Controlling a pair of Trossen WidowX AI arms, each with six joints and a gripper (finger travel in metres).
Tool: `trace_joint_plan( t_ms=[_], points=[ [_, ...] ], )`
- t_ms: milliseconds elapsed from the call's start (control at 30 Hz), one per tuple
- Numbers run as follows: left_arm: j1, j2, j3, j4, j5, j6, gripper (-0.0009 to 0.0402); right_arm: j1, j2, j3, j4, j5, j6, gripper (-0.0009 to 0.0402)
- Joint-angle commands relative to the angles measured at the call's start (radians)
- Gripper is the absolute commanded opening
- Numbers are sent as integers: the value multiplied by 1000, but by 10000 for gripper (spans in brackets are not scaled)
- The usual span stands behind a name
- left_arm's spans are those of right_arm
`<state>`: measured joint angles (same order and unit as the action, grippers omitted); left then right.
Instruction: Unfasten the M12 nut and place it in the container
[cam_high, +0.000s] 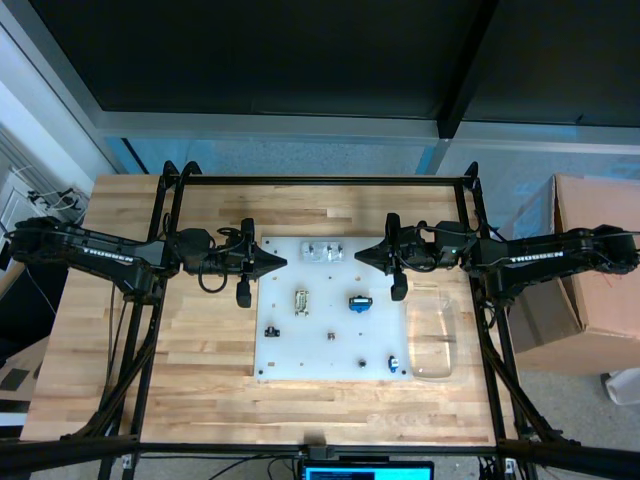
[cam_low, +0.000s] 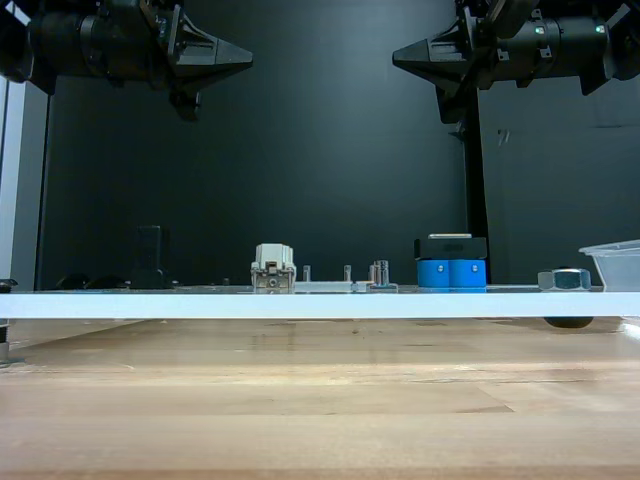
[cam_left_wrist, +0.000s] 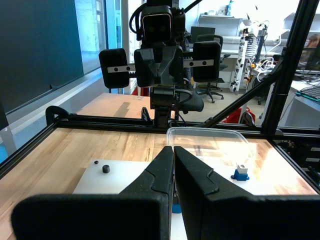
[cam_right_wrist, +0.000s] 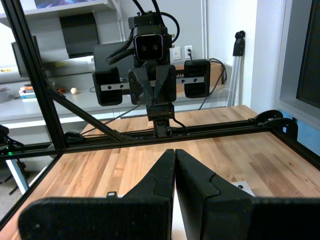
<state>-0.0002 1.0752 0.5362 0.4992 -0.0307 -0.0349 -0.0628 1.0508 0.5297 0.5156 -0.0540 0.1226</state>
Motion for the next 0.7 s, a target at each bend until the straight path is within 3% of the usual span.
trace_joint_plan(
  t_ms=[33,167,333,467,700],
  points=[
    [0,0,0,0,0,0,0,2,0,0,-19,-36,18,0],
    [0,0,0,0,0,0,0,32,0,35,-174,-40,84,0],
    [0,0,0,0,0,0,0,190,26,140,-482,94,138,0],
    [0,0,0,0,0,0,0,330,79,242,-640,171,227,0],
    [0,0,0,0,0,0,0,510,238,437,-893,219,396,0]
  ],
)
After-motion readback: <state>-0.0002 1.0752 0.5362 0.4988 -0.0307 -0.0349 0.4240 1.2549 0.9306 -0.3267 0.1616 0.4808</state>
